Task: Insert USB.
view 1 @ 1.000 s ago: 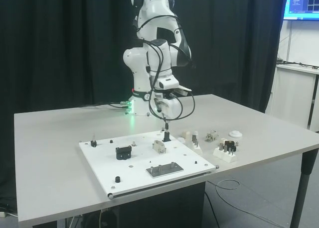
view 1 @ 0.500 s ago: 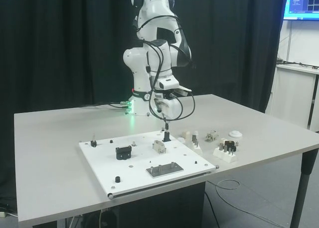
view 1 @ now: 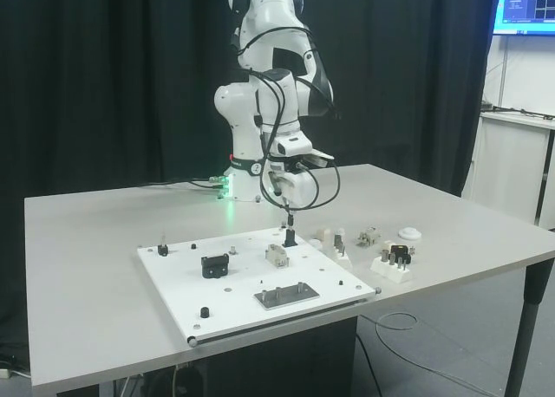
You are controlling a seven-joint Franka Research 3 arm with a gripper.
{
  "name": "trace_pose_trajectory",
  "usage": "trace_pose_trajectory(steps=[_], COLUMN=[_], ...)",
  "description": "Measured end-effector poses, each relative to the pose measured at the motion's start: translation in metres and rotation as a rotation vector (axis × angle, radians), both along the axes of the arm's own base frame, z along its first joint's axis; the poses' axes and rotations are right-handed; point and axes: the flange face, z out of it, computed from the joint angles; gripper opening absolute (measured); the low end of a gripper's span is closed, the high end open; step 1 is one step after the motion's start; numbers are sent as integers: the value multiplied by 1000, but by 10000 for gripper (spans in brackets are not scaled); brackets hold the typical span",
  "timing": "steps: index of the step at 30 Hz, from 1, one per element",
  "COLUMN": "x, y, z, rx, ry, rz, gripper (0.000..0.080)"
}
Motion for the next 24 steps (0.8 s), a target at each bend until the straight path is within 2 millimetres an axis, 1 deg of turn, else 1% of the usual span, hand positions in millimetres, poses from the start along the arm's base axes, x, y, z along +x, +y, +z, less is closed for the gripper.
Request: trace_pose_trajectory(steps=[24], x=[-1], y=[-4], z=[0], rx=[-11], ry=[-14], rz=[-10], gripper=[47])
